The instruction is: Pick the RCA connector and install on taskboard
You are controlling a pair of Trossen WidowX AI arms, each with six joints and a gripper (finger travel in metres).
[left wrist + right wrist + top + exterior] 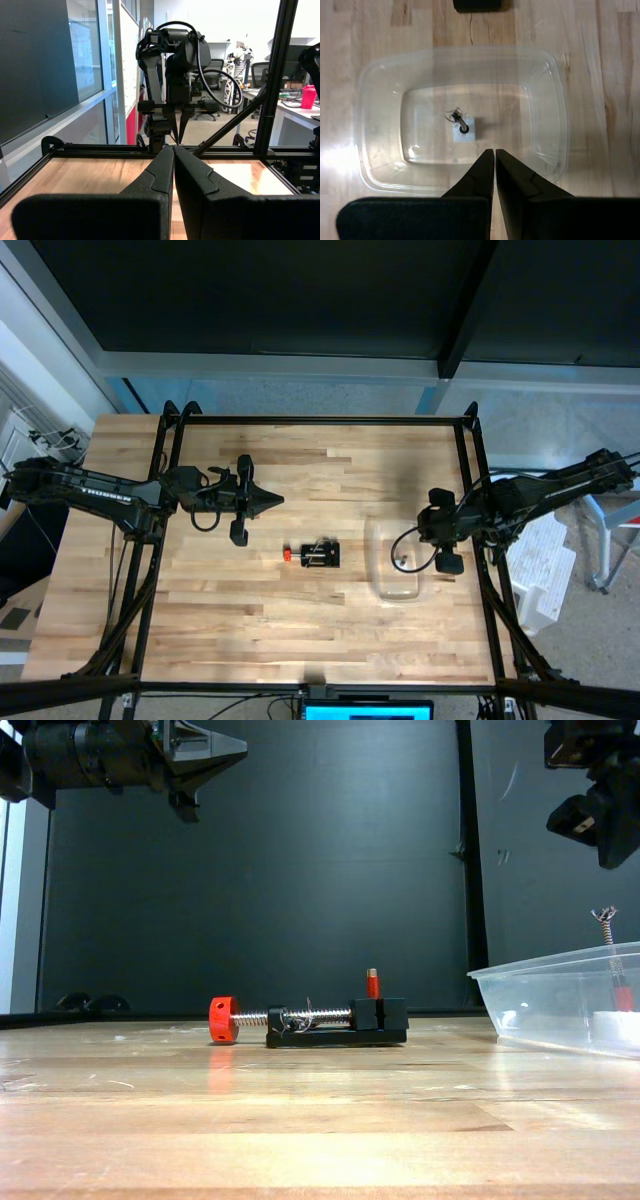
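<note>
Taskboard [320, 555]: centre of counter [250, 640]. RCA connector [463, 128]: inside clear tray [395, 598], right of centre. Left hand [272, 501]: fingers together, raised, centre-left. Right hand [494, 151]: fingers together, over tray.

Matte-black jointed left arm [95, 490] (white lettering along it) and right arm [560, 485], looping black cables [407, 545]; left gripper [272, 501] and right gripper [494, 154] taper to wedge fingers [160, 172].

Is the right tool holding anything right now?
No, the right tool is shut and empty above the clear tray holding the RCA connector; the left tool, shut, hovers left of the taskboard.
</note>
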